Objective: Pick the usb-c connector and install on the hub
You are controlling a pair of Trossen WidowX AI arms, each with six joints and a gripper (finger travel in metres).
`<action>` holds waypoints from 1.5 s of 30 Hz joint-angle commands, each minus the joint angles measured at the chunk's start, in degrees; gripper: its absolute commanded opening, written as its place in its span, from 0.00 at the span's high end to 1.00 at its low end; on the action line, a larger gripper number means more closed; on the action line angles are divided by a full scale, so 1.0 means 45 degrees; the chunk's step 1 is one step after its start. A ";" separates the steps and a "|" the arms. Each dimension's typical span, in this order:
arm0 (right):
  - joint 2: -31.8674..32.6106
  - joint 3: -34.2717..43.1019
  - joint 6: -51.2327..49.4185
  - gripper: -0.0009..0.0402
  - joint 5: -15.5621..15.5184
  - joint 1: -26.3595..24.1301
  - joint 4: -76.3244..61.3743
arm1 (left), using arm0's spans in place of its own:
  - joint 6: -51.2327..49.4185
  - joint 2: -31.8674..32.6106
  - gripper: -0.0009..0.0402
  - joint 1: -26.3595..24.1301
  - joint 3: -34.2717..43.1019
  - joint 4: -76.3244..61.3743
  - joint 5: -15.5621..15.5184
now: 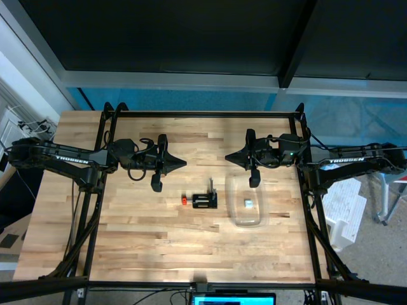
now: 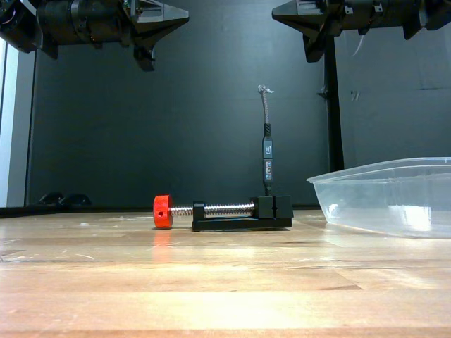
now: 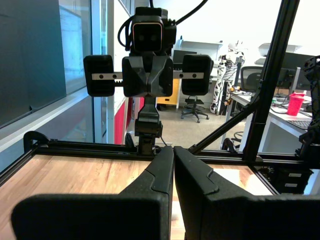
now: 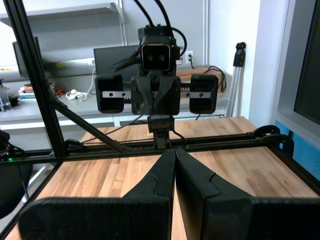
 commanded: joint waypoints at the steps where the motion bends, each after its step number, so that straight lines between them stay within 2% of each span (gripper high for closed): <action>1: -0.0015 -0.0121 -0.0117 0.98 0.0010 0.0015 0.0165 | 0.0005 0.0000 0.98 0.0005 0.0005 0.0005 0.0000; 10: -0.0015 -0.0379 -0.0379 0.98 0.0151 0.0102 0.0641 | 0.0000 0.0000 0.98 0.0005 0.0005 0.0005 0.0000; 12: -0.0015 -0.0466 -0.0316 0.98 0.0369 0.0112 0.0704 | 0.0000 0.0000 0.98 0.0005 0.0005 0.0005 0.0000; 45: -0.0019 -0.0884 -0.0291 0.98 0.0228 0.0325 0.1195 | 0.0000 0.0000 0.98 0.0005 0.0005 0.0005 0.0000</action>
